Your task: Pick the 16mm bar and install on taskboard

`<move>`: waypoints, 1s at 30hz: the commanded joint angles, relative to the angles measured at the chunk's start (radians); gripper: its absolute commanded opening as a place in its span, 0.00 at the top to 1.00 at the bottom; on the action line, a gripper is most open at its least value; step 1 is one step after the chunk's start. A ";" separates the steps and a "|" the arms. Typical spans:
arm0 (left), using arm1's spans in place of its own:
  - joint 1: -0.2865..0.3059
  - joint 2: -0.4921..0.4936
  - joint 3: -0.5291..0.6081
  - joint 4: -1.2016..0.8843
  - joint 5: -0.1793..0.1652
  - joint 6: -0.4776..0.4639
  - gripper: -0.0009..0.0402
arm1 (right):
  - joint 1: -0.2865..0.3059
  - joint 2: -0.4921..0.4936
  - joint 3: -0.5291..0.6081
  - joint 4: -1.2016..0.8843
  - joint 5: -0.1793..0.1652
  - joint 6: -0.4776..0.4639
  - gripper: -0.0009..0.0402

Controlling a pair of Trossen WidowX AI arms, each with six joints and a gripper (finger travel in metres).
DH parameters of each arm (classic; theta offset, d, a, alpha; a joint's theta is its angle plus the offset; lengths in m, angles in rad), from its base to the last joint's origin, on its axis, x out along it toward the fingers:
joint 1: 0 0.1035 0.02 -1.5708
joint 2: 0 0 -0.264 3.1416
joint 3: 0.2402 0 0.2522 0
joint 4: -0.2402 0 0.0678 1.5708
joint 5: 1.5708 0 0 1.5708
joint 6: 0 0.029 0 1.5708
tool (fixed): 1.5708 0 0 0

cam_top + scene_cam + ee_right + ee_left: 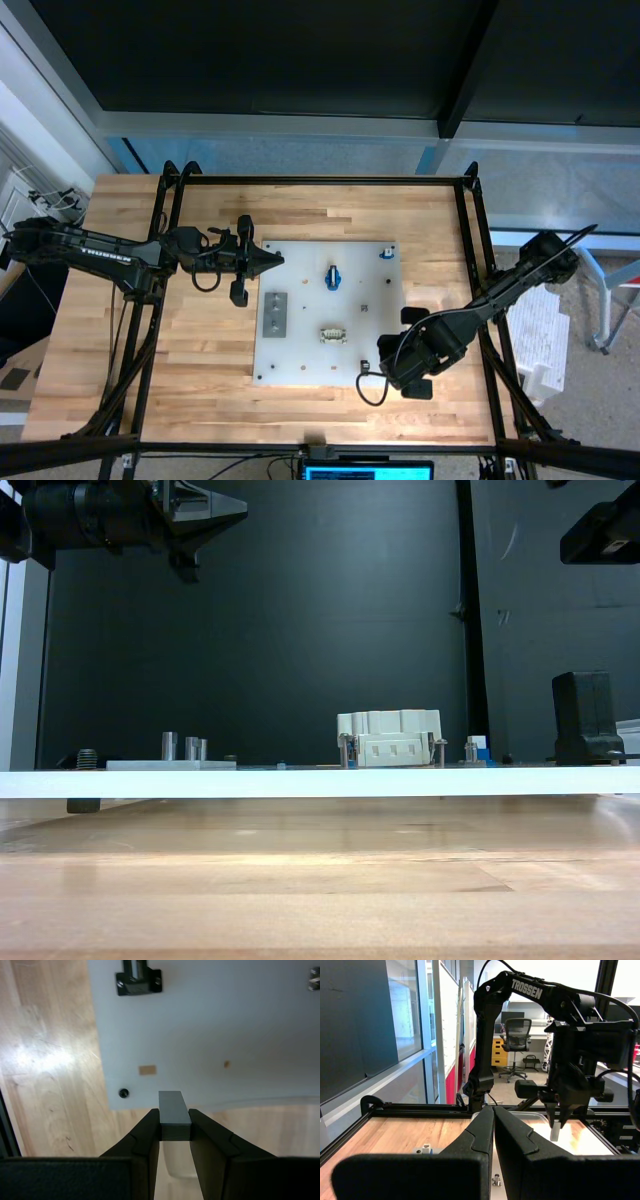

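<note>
The right gripper [175, 1121] has its jaws clenched on the 16mm bar [174, 1108], held over the taskboard [210, 1025] edge, lower right of the board in the high view. I would carry the bar upright to the grey metal block [275, 315] (board's lower left), align it, then lower it straight. The left gripper [272, 258], jaws closed on nothing, hovers at the board's upper left.

- "TROSSEN", white caps, on the black upper link of the right arm [530, 990] in the left wrist view. The link is above the right gripper [556, 1121], which is clamped on the 16mm bar [555, 1132].
- "TROSSEN", small white caps, on the black link of the left arm [100, 255] in the high view, well behind the left gripper [272, 260].
- Screen [368, 470] at the table's near edge: writing too small to read.
- Low view and right wrist view: nothing readable.
</note>
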 commanded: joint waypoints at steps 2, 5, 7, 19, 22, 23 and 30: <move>0.000 0.000 0.000 0.000 0.000 0.000 0.98 | 0.009 0.024 0.002 0.013 0.000 0.006 0.97; 0.000 0.000 0.000 0.000 0.000 0.000 0.98 | 0.011 0.035 0.002 0.020 0.004 0.006 0.97; 0.000 0.000 0.000 0.000 0.000 0.000 0.98 | 0.012 0.041 0.002 0.027 0.008 0.006 0.97; 0.000 0.000 0.000 0.000 0.000 0.000 0.98 | 0.013 0.089 0.008 0.064 0.026 -0.003 0.97; 0.000 0.000 0.000 0.000 0.000 0.000 0.98 | 0.013 0.094 0.008 0.065 0.026 -0.003 0.97; 0.000 0.000 0.000 0.000 0.000 0.000 0.98 | 0.013 0.094 0.008 0.065 0.026 -0.003 0.97; 0.000 0.000 0.000 0.000 0.000 0.000 0.98 | 0.014 0.094 0.004 0.063 0.024 -0.007 0.97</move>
